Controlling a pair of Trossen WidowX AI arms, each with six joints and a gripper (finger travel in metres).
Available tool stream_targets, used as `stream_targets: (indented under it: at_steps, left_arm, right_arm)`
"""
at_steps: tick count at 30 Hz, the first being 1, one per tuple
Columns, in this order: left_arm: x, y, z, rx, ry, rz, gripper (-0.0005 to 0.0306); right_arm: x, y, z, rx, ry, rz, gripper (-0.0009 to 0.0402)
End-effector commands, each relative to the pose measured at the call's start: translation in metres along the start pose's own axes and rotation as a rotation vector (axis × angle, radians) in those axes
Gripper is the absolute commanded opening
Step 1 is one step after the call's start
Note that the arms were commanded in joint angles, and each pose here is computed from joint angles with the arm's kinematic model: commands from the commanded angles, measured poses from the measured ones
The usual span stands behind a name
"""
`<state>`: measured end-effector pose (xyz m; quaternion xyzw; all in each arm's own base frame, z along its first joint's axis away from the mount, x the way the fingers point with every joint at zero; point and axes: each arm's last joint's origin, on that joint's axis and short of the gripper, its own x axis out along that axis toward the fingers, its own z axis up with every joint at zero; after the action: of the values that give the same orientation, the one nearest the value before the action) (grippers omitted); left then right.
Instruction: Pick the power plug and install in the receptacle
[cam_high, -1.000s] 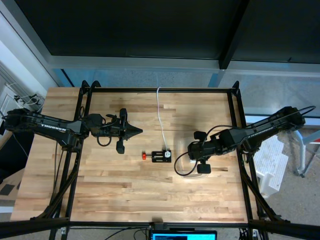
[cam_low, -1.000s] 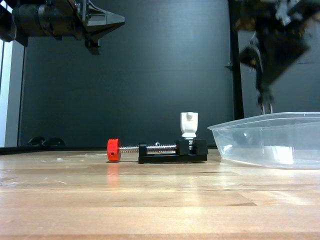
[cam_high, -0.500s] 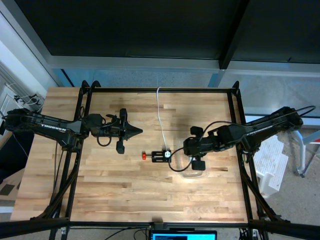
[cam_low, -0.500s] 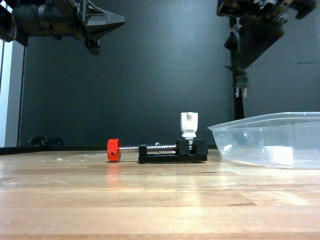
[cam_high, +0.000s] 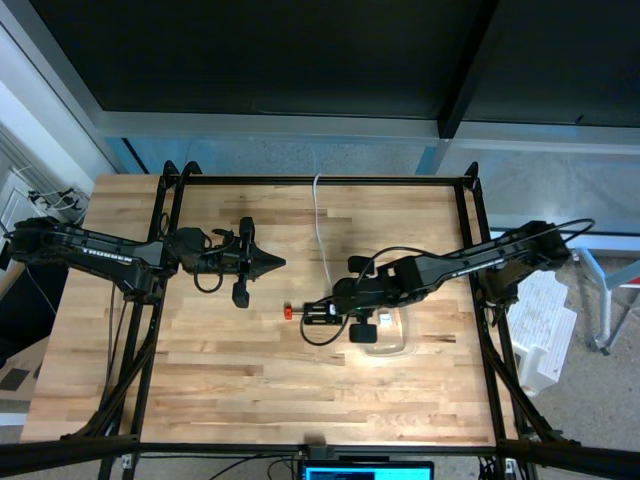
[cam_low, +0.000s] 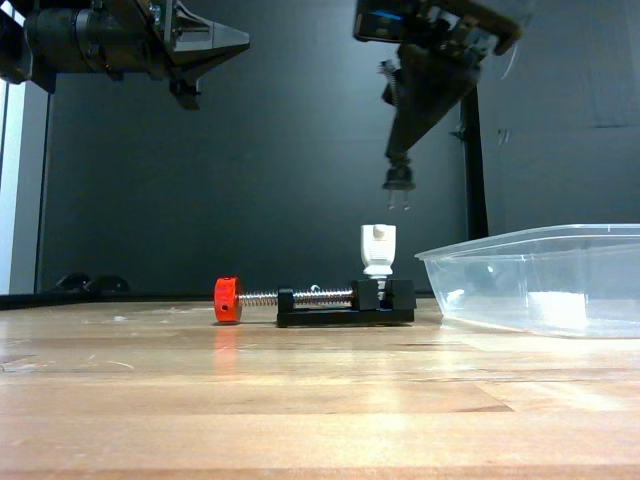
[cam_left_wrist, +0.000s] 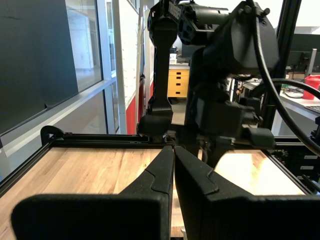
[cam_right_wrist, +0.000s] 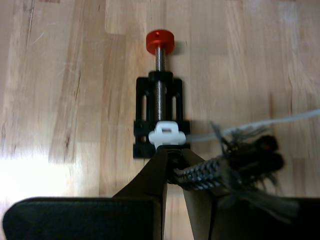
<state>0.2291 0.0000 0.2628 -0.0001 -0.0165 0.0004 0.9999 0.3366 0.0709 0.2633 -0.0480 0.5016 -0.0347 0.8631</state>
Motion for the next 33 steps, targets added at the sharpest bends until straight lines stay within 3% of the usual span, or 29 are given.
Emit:
stream_targets:
  at_steps: [1, 6, 33]
  left_arm:
    - [0.0, 0.0, 0.0, 0.0, -0.001, 0.0, 0.0]
    - [0.0, 0.0, 0.0, 0.0, 0.0, 0.0, 0.0]
    - [0.0, 0.0, 0.0, 0.0, -0.001, 0.0, 0.0]
  right_arm:
    - [0.007, 0.001, 0.007, -0.007, 0.004, -0.003, 0.0]
    - [0.013, 0.002, 0.012, -0.01, 0.009, -0.005, 0.0]
    - [0.032, 0.004, -0.001, -0.015, 0.015, -0.006, 0.0]
